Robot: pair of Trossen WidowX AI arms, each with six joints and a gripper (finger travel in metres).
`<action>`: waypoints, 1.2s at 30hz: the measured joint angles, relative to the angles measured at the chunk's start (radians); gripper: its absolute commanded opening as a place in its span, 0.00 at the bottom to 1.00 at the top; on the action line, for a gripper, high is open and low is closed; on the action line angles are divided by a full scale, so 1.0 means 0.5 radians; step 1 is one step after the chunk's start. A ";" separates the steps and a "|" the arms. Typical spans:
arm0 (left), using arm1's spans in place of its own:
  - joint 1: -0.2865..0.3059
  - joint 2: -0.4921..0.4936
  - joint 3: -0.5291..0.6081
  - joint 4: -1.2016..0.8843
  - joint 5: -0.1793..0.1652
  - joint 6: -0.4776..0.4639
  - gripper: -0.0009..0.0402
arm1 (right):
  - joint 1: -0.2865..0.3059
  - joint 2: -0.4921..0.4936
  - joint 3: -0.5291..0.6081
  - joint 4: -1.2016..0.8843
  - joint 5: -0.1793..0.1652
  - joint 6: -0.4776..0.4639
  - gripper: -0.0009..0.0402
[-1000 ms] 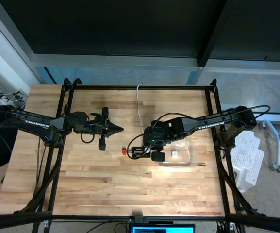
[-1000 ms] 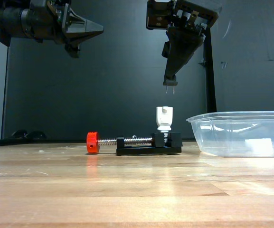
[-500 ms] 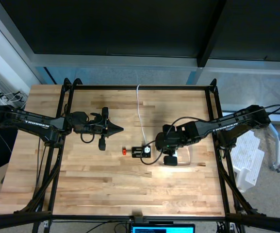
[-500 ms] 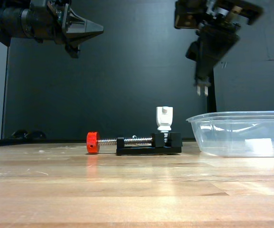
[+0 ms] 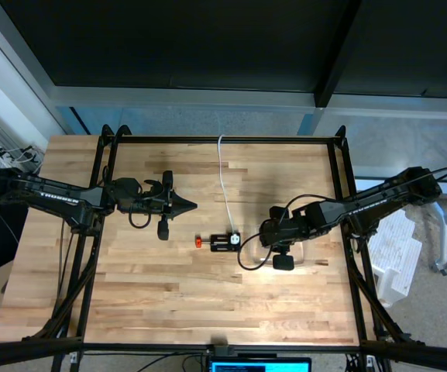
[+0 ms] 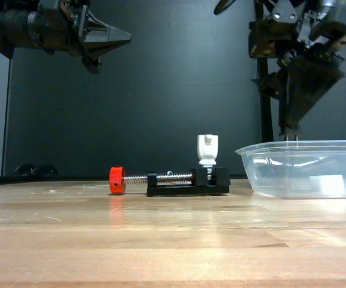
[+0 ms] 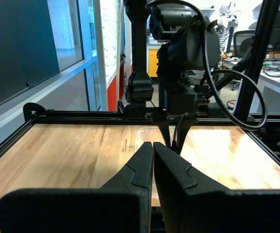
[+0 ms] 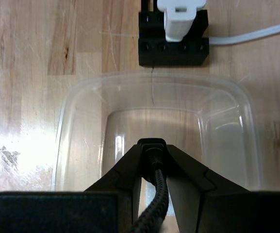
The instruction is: Remove the power plug from the receptacle and place in the container
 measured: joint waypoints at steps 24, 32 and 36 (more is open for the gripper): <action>0.000 0.000 0.001 0.000 0.000 0.000 0.02 | 0.024 -0.041 -0.286 0.260 0.000 0.052 0.04; 0.000 0.000 0.001 -0.001 0.000 -0.001 0.02 | 0.035 -0.056 -0.320 0.313 0.000 0.085 0.26; 0.000 0.000 0.001 -0.001 -0.001 -0.001 0.02 | 0.037 -0.062 -0.322 0.307 0.000 0.098 0.34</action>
